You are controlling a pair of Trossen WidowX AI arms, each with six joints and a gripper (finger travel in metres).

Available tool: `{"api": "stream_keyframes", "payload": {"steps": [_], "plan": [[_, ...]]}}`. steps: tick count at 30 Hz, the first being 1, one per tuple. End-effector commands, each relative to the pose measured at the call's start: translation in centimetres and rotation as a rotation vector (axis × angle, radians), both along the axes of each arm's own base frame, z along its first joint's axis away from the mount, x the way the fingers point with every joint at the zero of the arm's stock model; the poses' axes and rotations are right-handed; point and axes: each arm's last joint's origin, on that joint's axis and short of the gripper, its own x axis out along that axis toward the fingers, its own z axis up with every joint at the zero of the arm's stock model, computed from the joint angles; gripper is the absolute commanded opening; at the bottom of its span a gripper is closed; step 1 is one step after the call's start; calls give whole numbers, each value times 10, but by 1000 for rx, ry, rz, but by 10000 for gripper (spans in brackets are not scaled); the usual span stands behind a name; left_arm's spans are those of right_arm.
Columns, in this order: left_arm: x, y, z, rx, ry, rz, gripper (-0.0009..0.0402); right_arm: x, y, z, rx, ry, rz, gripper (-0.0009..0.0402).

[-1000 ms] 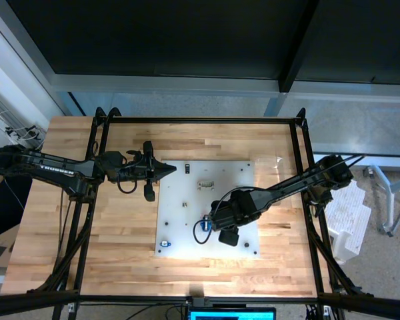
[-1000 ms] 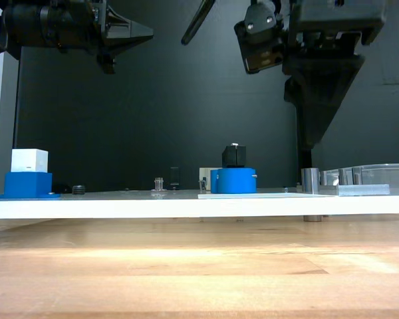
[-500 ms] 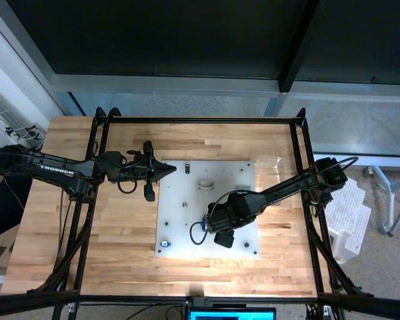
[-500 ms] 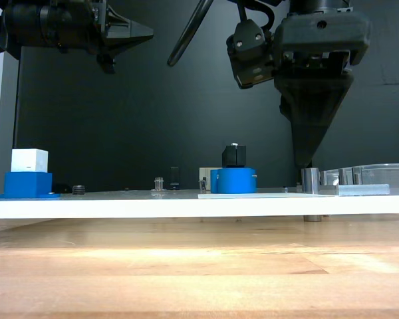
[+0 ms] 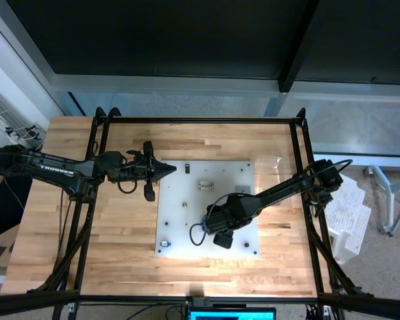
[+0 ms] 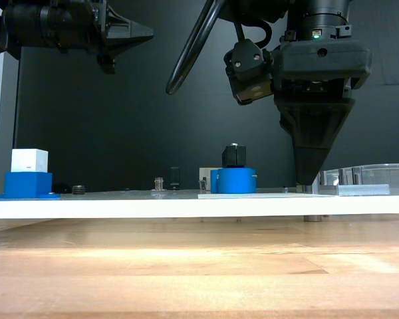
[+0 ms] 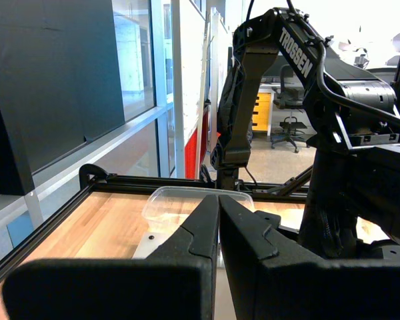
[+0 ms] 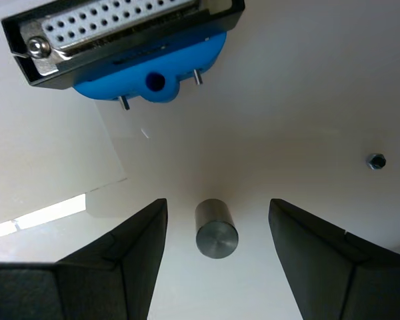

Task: Remove the 16mm cylinder and place in the container

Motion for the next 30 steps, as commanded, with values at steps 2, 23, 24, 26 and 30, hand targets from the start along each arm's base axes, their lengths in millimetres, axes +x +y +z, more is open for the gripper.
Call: {"api": "stream_keyframes", "payload": {"steps": [2,23,24,26,30], "plan": [[0,0,0,0,0,0,0,0,0,-1,-2,1,4,166],[0,0,0,0,0,0,0,-6,-4,26,13,-50,12,5],[0,0,0,0,0,0,0,-8,-6,31,14,-53,11,6],[0,0,0,0,0,0,0,-11,-9,40,13,-55,14,8],[0,0,0,0,0,0,0,-18,-17,56,13,-71,18,9]]}}
